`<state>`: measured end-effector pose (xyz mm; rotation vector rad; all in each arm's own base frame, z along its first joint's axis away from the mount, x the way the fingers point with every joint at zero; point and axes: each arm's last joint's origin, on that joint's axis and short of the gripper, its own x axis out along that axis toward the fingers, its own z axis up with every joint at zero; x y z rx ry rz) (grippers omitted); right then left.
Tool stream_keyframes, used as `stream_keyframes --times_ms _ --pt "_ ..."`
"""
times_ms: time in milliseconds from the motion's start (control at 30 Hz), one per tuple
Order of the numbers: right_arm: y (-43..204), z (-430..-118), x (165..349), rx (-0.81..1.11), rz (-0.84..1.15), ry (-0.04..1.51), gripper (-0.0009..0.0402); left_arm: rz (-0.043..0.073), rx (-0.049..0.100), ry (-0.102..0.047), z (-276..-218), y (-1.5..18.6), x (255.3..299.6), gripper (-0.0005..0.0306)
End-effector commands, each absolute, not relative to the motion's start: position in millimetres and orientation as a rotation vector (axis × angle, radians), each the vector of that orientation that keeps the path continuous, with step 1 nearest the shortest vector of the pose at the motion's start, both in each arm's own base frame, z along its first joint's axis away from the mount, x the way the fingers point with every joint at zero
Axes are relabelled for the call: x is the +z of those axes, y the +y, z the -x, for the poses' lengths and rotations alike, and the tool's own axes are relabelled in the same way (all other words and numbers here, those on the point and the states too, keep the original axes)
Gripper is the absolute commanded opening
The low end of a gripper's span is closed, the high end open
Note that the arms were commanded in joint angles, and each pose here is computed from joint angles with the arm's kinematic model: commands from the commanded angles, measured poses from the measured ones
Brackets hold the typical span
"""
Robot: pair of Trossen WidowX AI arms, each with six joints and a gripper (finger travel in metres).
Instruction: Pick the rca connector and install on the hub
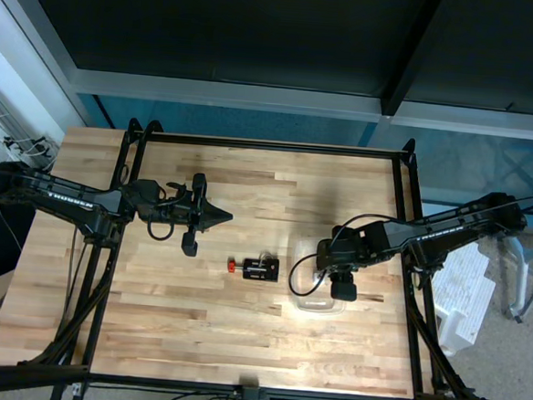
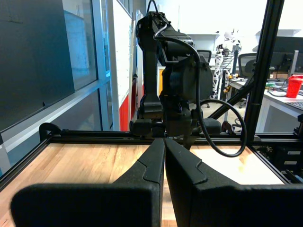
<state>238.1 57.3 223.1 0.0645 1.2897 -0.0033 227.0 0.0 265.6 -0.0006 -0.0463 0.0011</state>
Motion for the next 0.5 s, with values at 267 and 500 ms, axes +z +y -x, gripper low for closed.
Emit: stream_keyframes --times_ms 267,500 --pt "59.9 -244.8 215.8 -0.001 -0.061 1.293 0.0153 0.0 0.001 -0.047 -227.0 0.0 265.7 0.0" --pt "62.7 -252.3 206.1 0.001 -0.056 1.304 0.0153 0.0 0.001 -0.047 -227.0 0.0 265.8 0.0"
